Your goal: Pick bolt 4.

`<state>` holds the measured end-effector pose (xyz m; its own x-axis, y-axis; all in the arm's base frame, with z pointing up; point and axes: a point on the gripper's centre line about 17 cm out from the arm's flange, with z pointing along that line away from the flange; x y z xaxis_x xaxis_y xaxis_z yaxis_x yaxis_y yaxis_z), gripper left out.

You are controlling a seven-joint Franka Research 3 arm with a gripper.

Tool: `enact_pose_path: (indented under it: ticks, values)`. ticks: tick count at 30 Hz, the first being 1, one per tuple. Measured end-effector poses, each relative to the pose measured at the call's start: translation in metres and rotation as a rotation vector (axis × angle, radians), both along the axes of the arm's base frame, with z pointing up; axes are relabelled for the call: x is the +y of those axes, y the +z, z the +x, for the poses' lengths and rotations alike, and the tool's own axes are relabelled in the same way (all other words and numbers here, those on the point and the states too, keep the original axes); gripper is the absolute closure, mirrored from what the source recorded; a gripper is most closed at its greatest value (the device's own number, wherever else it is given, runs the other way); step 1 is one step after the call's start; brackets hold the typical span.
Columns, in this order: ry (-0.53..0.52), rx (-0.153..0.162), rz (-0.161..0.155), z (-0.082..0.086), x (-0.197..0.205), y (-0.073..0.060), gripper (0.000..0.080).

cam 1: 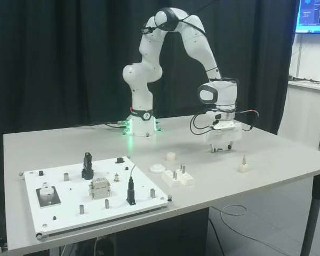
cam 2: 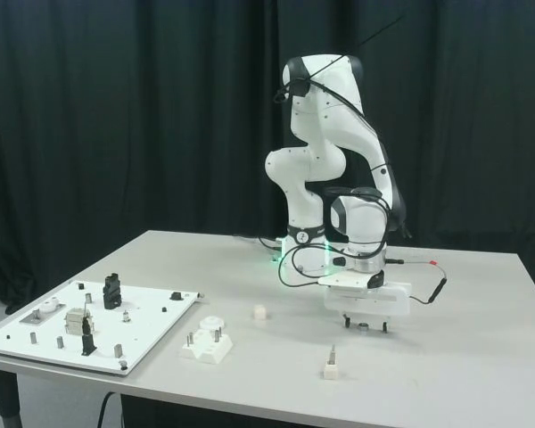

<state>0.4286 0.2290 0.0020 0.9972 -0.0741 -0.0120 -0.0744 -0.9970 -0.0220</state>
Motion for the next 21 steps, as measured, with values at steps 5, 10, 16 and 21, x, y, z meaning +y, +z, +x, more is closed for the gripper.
enact_pose_path:
  ticks: [5, 10, 16, 21]
  values:
    - [-0.007, -0.003, -0.013, -0.0009, -0.0005, -0.0003, 0.0003]
    - [-0.010, -0.004, -0.027, -0.0022, -0.0009, -0.0007, 0.0003]
    - [-0.013, -0.007, -0.039, -0.0026, -0.0014, -0.0007, 0.0003]
    - [-0.013, -0.009, -0.043, -0.0024, -0.0017, -0.0006, 0.0003]
